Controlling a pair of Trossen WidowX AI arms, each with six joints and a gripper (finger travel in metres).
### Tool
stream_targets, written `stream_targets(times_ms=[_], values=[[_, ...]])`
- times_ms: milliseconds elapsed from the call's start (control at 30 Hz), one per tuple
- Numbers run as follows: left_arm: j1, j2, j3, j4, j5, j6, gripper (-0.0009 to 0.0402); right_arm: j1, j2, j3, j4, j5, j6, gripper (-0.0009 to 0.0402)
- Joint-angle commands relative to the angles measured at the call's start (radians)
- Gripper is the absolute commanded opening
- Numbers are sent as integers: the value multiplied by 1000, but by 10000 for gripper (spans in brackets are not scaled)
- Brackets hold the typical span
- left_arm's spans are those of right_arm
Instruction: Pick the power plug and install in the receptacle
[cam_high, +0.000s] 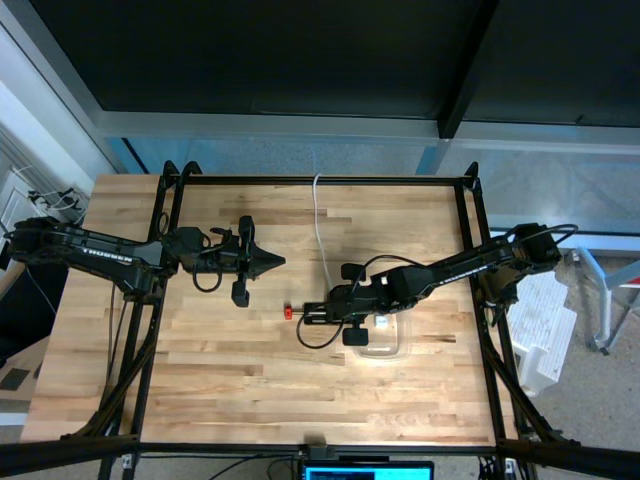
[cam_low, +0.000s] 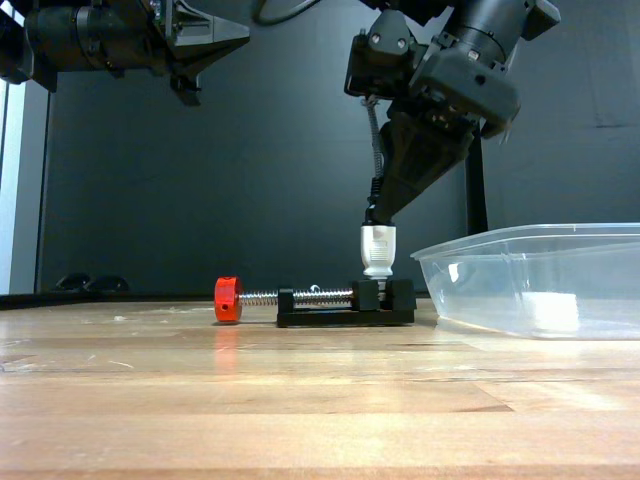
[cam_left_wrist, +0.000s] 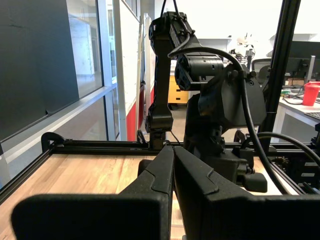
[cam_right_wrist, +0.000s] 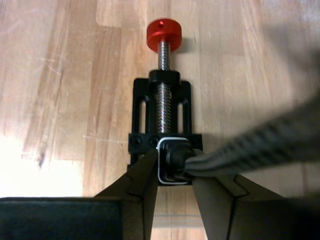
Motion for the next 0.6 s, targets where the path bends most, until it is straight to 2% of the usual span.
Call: stream_targets(times_ms=[33, 333, 600], values=[[0, 0, 0, 0, 0, 0, 0, 1, -8, 10, 20, 8, 3, 110], [0, 0, 0, 0, 0, 0, 0, 2, -61, 10, -19, 8, 6, 140], [0, 0, 0, 0, 0, 0, 0, 2, -143, 10, -77, 8, 5, 146]])
